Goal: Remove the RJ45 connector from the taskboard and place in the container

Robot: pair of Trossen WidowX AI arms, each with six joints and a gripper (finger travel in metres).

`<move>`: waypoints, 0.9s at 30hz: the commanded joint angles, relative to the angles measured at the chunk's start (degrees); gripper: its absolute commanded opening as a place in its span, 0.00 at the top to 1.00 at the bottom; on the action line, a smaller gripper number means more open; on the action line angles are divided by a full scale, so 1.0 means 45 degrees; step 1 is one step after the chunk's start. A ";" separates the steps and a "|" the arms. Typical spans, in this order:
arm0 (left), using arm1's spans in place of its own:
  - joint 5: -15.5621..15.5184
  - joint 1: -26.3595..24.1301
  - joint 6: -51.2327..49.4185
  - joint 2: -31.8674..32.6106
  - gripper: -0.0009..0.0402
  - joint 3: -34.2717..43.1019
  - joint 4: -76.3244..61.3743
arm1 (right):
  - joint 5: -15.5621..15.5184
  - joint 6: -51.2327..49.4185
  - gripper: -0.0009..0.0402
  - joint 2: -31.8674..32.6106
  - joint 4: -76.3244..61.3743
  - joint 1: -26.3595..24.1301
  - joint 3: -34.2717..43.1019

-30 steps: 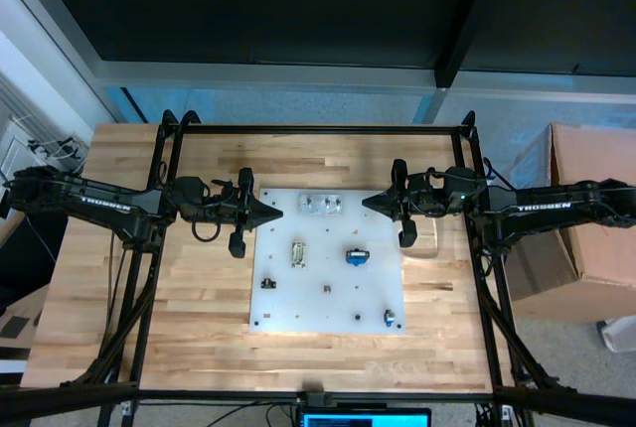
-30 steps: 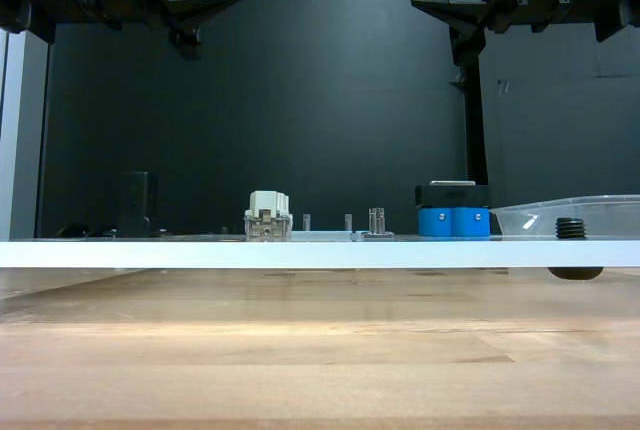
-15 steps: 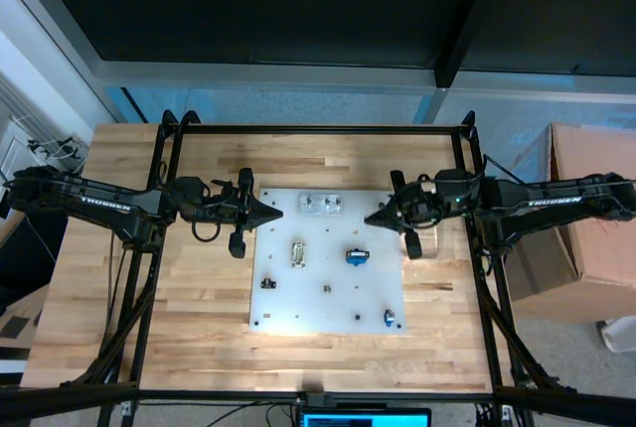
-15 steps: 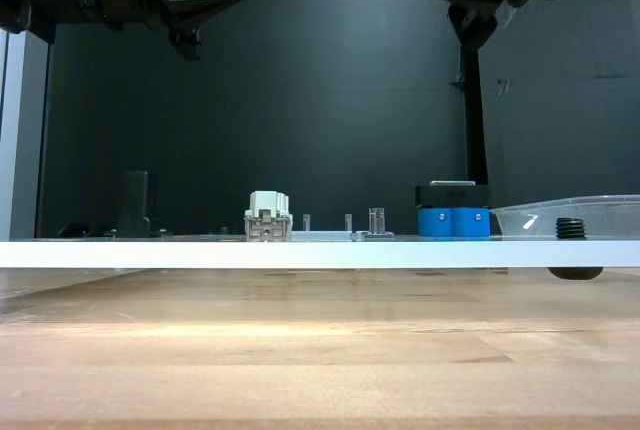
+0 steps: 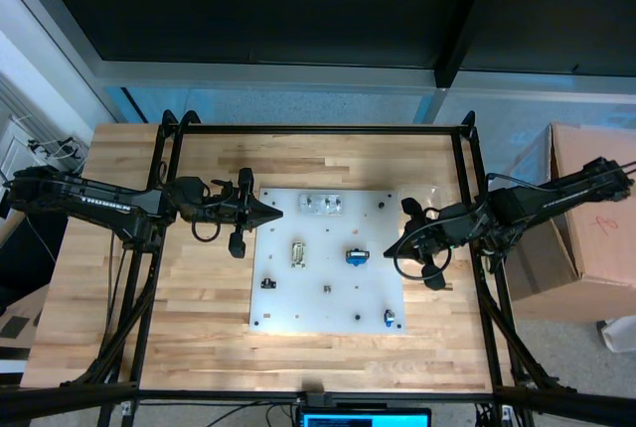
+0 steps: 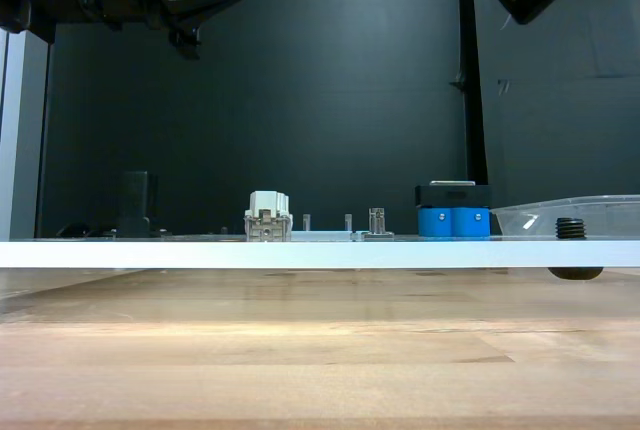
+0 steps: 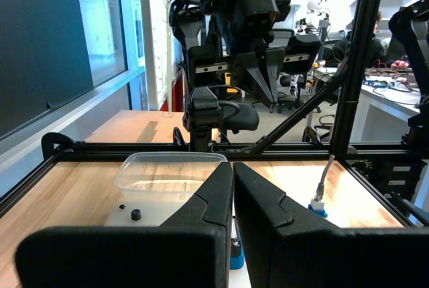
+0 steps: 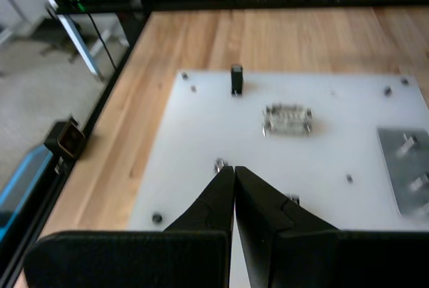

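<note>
Both the left gripper (image 5: pixel 270 214) and the right gripper (image 5: pixel 388 252) are clenched, empty. Unlike the right wrist view, the left shows the RJ45 connector (image 7: pixel 317 203) seated in the taskboard (image 5: pixel 298 298) beyond its jaws. The container (image 7: pixel 169 169) lies ahead of them, contents unclear.

I see wooden desk (image 5: pixel 199 328) | white taskboard (image 5: pixel 328 298) lies flat mid-desk | clear container (image 6: pixel 610 215) sits by the board's right edge | black frame (image 5: pixel 318 130) rings the desk

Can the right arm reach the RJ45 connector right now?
Probably yes: right pincer hovers shut above the board's right edge, nothing between it and the RJ45 connector seated at the near-right corner. Left pincer hangs shut over the far-left corner.
</note>
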 commanded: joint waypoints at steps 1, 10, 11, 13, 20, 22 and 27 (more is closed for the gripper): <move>0.0005 0.0000 0.0000 0.0000 0.98 0.0000 0.0005 | 0.0602 0.0763 0.98 0.0272 -0.1248 0.0680 0.0573; 0.0005 0.0005 0.0000 0.0000 0.98 0.0000 0.0005 | 0.0840 0.2982 0.98 0.1724 -0.3755 0.2113 0.2006; 0.0005 0.0000 0.0000 0.0000 0.98 0.0000 0.0005 | 0.0947 0.3206 0.98 0.1933 -0.3808 0.2254 0.2108; 0.0000 0.0005 0.0000 0.0000 0.98 0.0000 0.0005 | 0.0991 0.3546 0.98 0.2322 -0.4017 0.2526 0.2336; 0.0005 0.0005 0.0000 0.0000 0.98 0.0000 0.0005 | 0.0986 0.4580 0.98 0.3793 -0.5469 0.3264 0.3541; 0.0000 0.0000 0.0000 0.0000 0.98 0.0000 0.0005 | 0.0971 0.4818 0.98 0.4163 -0.6115 0.3453 0.4056; 0.0005 0.0005 0.0000 0.0000 0.98 0.0000 0.0005 | 0.0568 0.5221 0.98 0.5119 -0.8315 0.3847 0.5557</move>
